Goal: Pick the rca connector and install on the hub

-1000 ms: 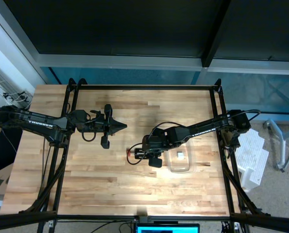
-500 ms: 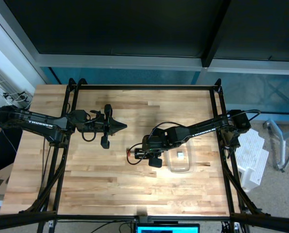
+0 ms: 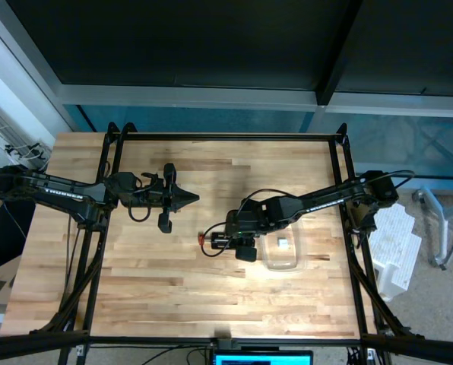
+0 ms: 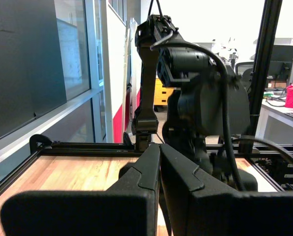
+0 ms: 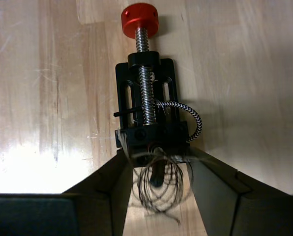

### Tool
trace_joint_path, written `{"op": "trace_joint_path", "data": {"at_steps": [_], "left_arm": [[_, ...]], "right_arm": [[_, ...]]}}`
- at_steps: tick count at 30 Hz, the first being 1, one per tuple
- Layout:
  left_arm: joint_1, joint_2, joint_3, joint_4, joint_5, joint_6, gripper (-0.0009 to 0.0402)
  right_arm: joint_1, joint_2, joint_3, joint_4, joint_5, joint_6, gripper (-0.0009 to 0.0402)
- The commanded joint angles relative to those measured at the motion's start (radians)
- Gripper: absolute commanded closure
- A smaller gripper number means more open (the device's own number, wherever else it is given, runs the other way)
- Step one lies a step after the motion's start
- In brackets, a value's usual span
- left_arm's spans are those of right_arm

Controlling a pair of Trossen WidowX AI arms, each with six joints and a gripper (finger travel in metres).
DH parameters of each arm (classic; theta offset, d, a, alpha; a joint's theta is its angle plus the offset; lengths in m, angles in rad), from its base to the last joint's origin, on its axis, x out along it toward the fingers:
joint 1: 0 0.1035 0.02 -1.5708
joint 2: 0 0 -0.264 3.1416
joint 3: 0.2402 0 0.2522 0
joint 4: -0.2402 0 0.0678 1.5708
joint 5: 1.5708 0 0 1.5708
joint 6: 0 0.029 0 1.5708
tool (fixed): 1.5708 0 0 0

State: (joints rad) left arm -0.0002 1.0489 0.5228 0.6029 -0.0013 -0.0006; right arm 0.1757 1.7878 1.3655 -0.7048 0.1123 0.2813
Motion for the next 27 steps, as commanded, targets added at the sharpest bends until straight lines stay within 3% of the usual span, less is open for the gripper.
{"op": "trace_joint_path", "data": {"at_steps": [1,13,22,27], "left_arm": [[0.0,0.0,0.0,0.0,0.0,0.0,0.0393],[0.0,0.0,0.0,0.0,0.0,0.0,0.0393],[0.0,0.0,0.0,0.0,0.0,0.0,0.0393],[0.0,0.0,0.0,0.0,0.0,0.0,0.0393]], "right_arm": [[0.002,-0.028,-0.024,0.007,0.001,-0.004,0.0225],[0.008,-0.164,-0.163,0.057,0.001,-0.01,0.0236],[0.011,-0.212,-0.215,0.079,0.001,-0.01,0.0257],[0.011,-0.247,-0.237,0.118,0.0,-0.028,0.0287]]}}
